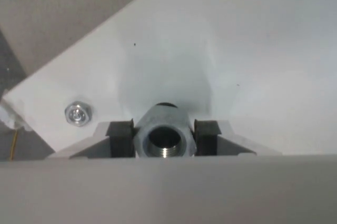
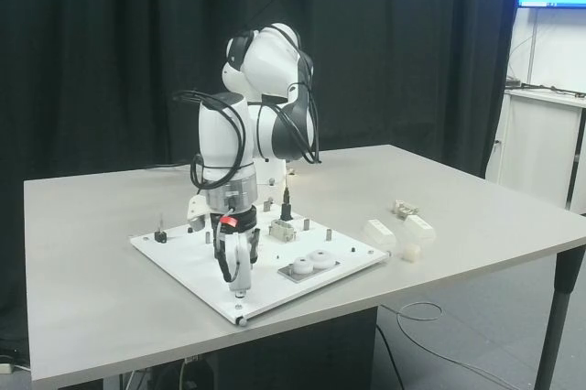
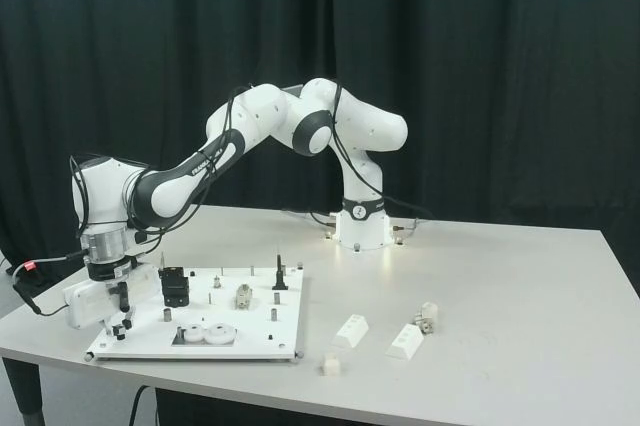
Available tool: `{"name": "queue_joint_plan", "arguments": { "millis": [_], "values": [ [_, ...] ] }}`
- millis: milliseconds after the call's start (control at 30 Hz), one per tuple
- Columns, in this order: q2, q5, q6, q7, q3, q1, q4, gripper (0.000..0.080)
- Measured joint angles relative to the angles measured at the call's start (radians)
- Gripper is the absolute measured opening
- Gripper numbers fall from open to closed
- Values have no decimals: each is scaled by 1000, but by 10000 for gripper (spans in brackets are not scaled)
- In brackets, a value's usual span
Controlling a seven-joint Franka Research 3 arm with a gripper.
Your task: Insert bolt 4.
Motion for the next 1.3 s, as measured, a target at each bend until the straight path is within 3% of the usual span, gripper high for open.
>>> {"name": "queue_joint_plan", "arguments": {
  "millis": [767, 1233, 1267, 1300],
  "values": [
    [0, 4, 0, 132, -1, 0, 0, 242],
    [7, 9, -2, 138, -8, 0, 2, 242],
    [8, 9, -2, 136, -9, 0, 3, 412],
    [9, 9, -2, 132, -10, 0, 5, 412]
  ]
}}
